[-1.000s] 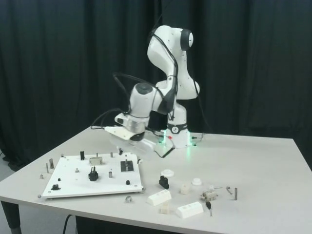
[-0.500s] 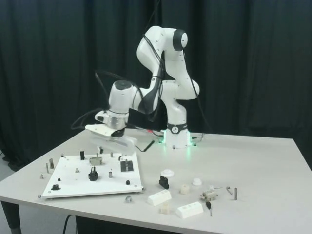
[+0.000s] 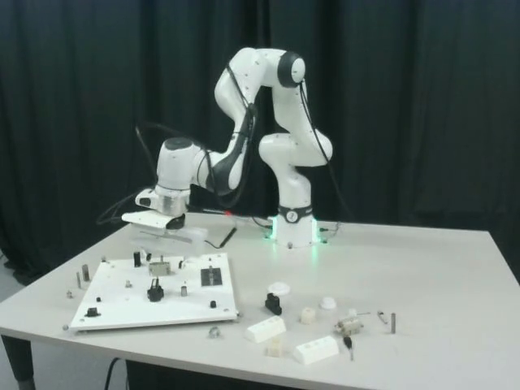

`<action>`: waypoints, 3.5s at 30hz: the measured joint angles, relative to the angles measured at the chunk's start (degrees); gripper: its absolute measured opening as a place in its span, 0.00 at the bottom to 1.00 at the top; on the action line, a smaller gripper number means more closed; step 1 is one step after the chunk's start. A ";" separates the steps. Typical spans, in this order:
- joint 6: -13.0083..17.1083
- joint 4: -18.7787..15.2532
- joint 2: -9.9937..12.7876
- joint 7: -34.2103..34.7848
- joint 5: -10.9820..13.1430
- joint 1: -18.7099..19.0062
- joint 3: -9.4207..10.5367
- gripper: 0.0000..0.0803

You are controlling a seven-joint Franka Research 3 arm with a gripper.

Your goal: Remove square peg 1.

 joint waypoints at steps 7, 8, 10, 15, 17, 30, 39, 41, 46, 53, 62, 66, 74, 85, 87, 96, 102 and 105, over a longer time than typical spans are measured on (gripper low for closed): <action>1.74 0.00 1.67 -9.38 5.70 -0.23 -2.03 1.00; 1.80 0.00 1.89 -10.67 6.60 -0.24 -2.24 1.00; 1.85 0.01 2.29 -13.37 8.46 -0.24 -2.63 1.00; 1.92 0.05 3.28 -19.41 12.74 -0.25 -3.42 1.00; 1.95 0.07 3.62 -21.19 14.08 -0.25 -3.66 1.00; 2.31 0.64 5.82 -29.19 19.53 -0.33 -4.82 1.00; 2.68 1.47 7.78 -34.81 22.16 -0.60 -4.88 1.00; 2.68 1.74 8.27 -35.64 22.50 -0.66 -4.88 1.00; 2.68 2.47 9.54 -37.18 23.01 -0.81 -4.88 1.00; 2.68 2.79 10.72 -38.53 24.13 -0.85 -4.87 1.00; 2.39 3.01 10.83 -39.36 24.67 -0.84 -4.87 0.83; 1.78 3.33 10.81 -39.44 24.67 -0.84 -4.87 0.83; 0.63 3.96 10.81 -39.45 24.66 -0.84 -5.00 0.19; 0.58 4.16 10.86 -39.67 24.66 -0.83 -5.27 0.05; 0.58 4.17 10.87 -39.67 24.66 -0.83 -5.27 0.05; 0.51 4.31 10.87 -39.67 24.66 -0.83 -5.29 0.05; -0.49 4.74 10.73 -39.67 24.66 -0.79 -5.44 0.05; -1.55 5.21 10.62 -39.67 24.66 -0.76 -5.61 0.04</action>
